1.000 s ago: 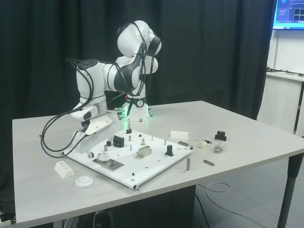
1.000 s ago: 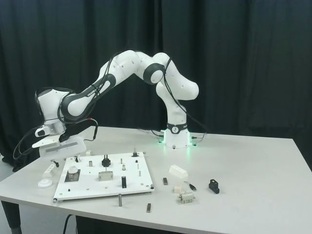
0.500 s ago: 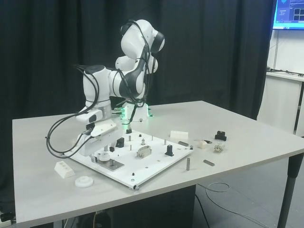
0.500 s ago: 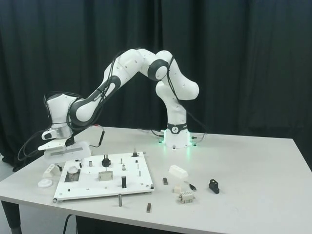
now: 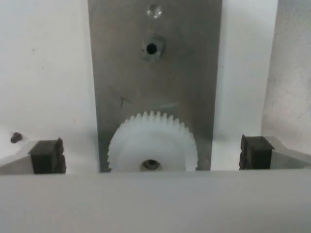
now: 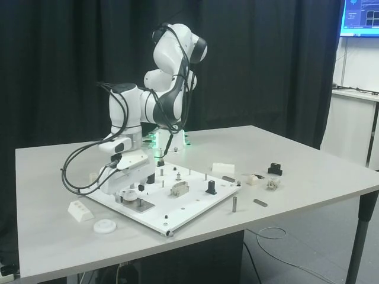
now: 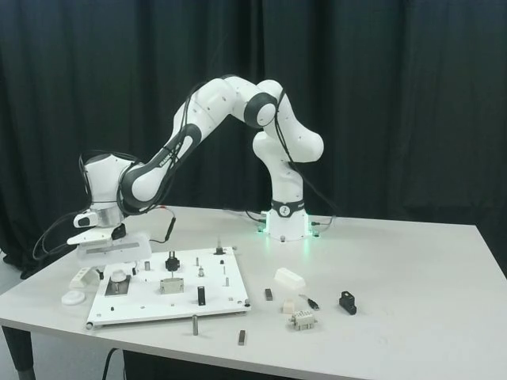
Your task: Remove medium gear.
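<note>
The medium gear [image 5: 151, 143] is white and toothed and sits on a grey metal plate [image 5: 155, 73] on the white board [image 6: 183, 208]. In the wrist view my gripper [image 5: 151, 154] is open, with one black fingertip [image 5: 47, 156] on each side of the gear and wide gaps between the pads and its teeth. In the first room view the gripper [image 6: 122, 189] hangs low over the gear [image 6: 127, 194] at the board's left end. The second room view shows the gripper [image 7: 116, 264] just above the gear [image 7: 119, 276].
A larger white gear [image 6: 104, 226] and a white block [image 6: 80, 210] lie on the table left of the board. Black parts [image 6: 210, 187] and pegs stand on the board. White blocks [image 6: 223, 168], a connector [image 6: 272, 185], a black piece [image 6: 274, 169] and loose pins [image 6: 235, 205] lie to the right.
The arm has swung from beyond the board's left edge to over the gear and has come lower. The gear and other parts have not moved.
</note>
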Tool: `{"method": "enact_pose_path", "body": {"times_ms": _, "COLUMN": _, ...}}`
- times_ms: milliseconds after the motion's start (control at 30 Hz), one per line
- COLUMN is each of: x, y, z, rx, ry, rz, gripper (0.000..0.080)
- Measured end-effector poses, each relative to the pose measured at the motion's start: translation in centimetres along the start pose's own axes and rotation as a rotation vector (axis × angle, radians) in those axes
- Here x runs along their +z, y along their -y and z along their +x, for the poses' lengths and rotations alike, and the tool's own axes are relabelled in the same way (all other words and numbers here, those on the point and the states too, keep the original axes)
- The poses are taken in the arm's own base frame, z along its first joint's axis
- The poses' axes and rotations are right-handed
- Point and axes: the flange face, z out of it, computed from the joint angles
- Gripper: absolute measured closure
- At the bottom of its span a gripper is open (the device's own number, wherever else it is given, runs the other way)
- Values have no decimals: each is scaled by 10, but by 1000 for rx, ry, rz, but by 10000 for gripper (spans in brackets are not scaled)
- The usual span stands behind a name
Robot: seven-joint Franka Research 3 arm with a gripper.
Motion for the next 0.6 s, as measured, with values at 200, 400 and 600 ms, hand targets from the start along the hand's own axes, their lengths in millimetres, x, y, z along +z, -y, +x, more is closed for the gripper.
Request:
{"method": "enact_pose_path", "body": {"times_ms": 200, "x": 3, "y": 0, "z": -3, "rx": 3, "ry": -9, "rz": -9, "gripper": 3}}
{"method": "enact_pose_path", "body": {"times_ms": 400, "x": 4, "y": 1, "z": -5, "rx": 3, "ry": -12, "rz": -13, "gripper": 3}}
{"method": "enact_pose_path", "body": {"times_ms": 600, "x": 5, "y": 2, "z": -6, "rx": 2, "ry": -14, "rz": -14, "gripper": 124}}
